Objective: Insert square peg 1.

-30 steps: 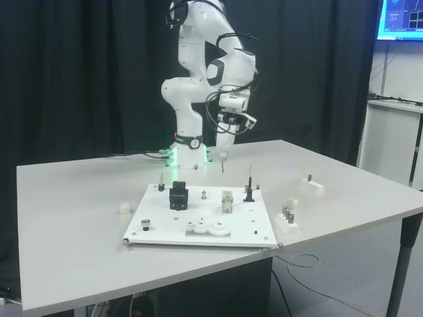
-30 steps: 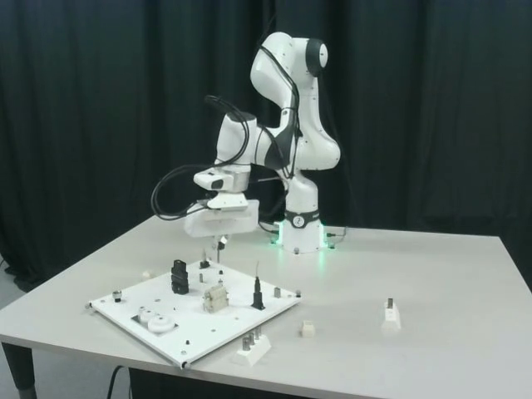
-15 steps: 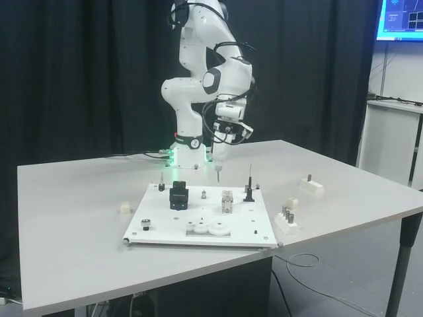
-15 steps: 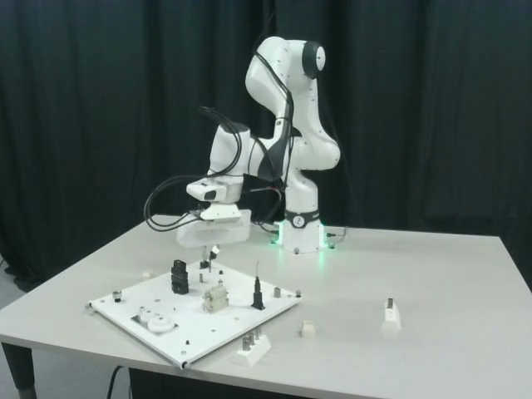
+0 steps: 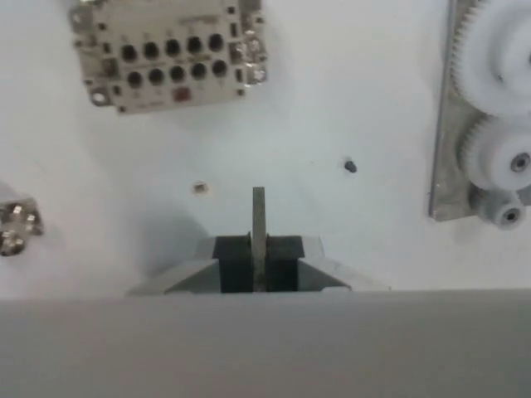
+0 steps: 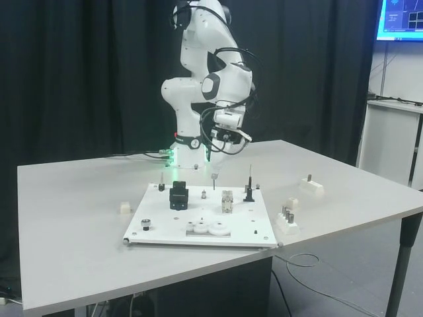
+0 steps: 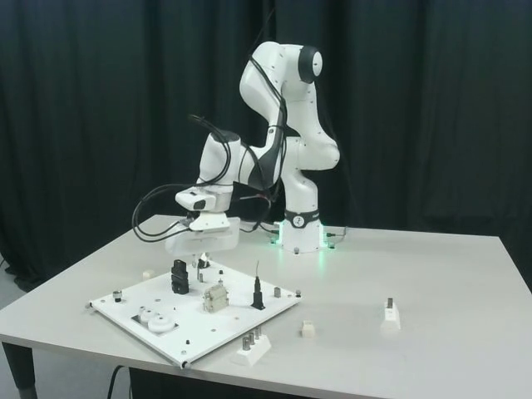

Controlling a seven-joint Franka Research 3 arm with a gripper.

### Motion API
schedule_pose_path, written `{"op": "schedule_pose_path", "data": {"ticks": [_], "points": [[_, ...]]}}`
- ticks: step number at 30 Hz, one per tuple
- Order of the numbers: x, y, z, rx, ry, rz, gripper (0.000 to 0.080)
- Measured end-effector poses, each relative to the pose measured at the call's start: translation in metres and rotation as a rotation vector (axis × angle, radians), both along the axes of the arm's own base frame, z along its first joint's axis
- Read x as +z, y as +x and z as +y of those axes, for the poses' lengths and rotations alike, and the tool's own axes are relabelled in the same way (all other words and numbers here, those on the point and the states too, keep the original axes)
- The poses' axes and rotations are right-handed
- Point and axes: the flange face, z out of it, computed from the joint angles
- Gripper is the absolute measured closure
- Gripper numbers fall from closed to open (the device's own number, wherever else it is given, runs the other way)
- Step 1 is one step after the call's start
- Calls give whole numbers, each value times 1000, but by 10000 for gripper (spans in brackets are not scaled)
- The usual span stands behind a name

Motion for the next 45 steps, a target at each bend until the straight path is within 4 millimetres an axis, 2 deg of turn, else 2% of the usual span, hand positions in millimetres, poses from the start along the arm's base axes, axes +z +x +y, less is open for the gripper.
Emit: {"op": "schedule_pose_path", "data": {"ticks": [10,20,45], "points": [[-13,12,-13,6,-15,22,771],[-24,18,-17,6,-23,60,771],[-39,5,-15,0,-18,148,771]]}}
